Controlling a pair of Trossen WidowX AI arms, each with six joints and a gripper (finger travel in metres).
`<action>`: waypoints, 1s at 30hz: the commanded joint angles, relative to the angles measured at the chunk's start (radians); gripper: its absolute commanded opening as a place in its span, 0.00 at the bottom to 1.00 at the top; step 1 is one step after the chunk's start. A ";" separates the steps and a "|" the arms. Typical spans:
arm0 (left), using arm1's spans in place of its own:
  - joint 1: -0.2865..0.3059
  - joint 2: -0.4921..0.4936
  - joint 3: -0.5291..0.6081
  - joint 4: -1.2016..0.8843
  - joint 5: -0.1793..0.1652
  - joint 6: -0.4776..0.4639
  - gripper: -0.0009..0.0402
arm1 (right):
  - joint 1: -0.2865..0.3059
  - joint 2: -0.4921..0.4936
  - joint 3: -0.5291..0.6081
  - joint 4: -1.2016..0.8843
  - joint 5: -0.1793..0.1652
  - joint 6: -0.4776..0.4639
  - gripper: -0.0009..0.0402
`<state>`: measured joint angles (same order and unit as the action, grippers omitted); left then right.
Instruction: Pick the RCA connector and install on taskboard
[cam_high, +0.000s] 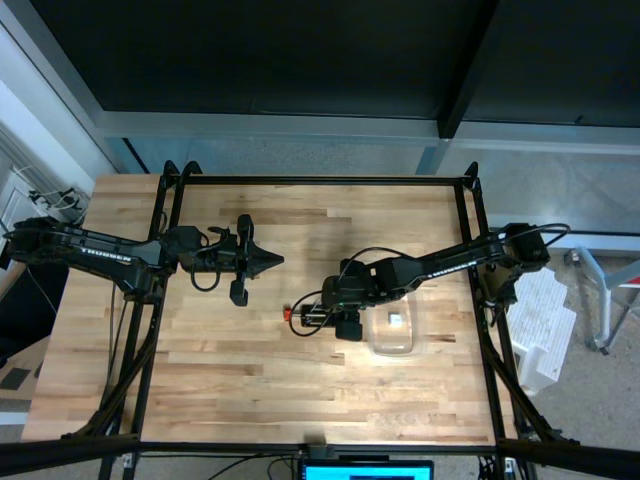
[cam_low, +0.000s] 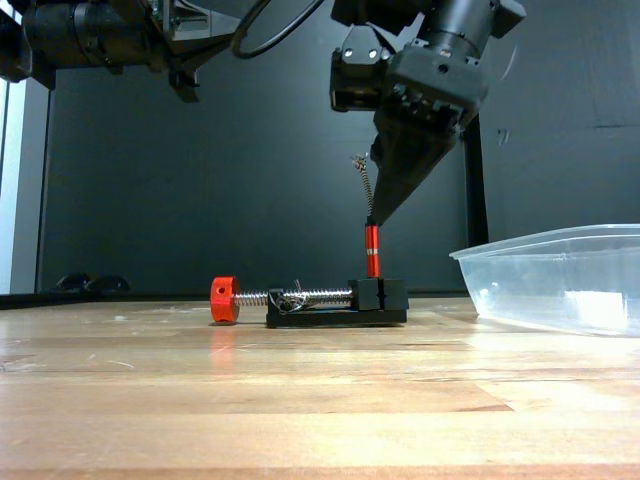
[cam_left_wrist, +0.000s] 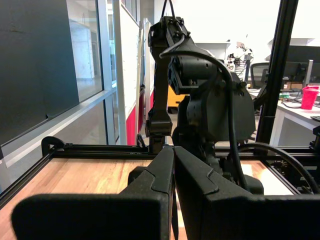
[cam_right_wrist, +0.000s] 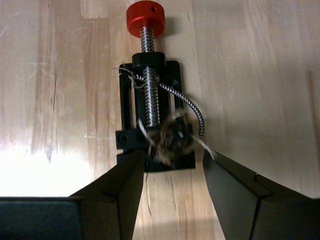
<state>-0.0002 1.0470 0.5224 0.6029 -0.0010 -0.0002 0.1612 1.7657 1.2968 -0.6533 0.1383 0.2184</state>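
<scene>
The taskboard (cam_low: 335, 303) is a small black block with a spring screw and a red knob (cam_low: 224, 299), lying on the wooden table; it also shows from above (cam_right_wrist: 150, 110) (cam_high: 308, 316). The RCA connector (cam_low: 372, 251) stands upright on the block's right end, red-sleeved, with a frayed braided wire (cam_low: 362, 178) rising from it. End-on it shows as a fuzzy dark tuft (cam_right_wrist: 172, 140). My right gripper (cam_right_wrist: 172, 156) (cam_low: 374, 214) hangs just above it, open, its fingers either side of the connector and apart from it. My left gripper (cam_left_wrist: 174, 150) (cam_high: 276, 261) hovers shut and empty to the left.
A clear plastic tray (cam_low: 560, 275) (cam_high: 392, 333) sits on the table just right of the taskboard, with a small pale piece inside. A black frame rail (cam_high: 320, 180) runs around the table top. Open wood lies in front of the block.
</scene>
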 joint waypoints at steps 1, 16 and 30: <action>0.000 0.000 0.000 0.000 0.000 0.000 0.02 | 0.000 -0.029 0.003 -0.026 -0.002 0.000 0.46; 0.000 0.000 0.000 0.000 0.000 0.000 0.02 | 0.000 -0.105 0.003 -0.074 -0.010 -0.024 0.46; 0.000 0.000 0.000 0.000 0.000 0.000 0.02 | -0.040 -0.380 -0.176 0.136 -0.037 -0.103 0.34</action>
<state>-0.0002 1.0470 0.5228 0.6029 -0.0010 -0.0002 0.1291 1.4139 1.1473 -0.5430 0.1013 0.1261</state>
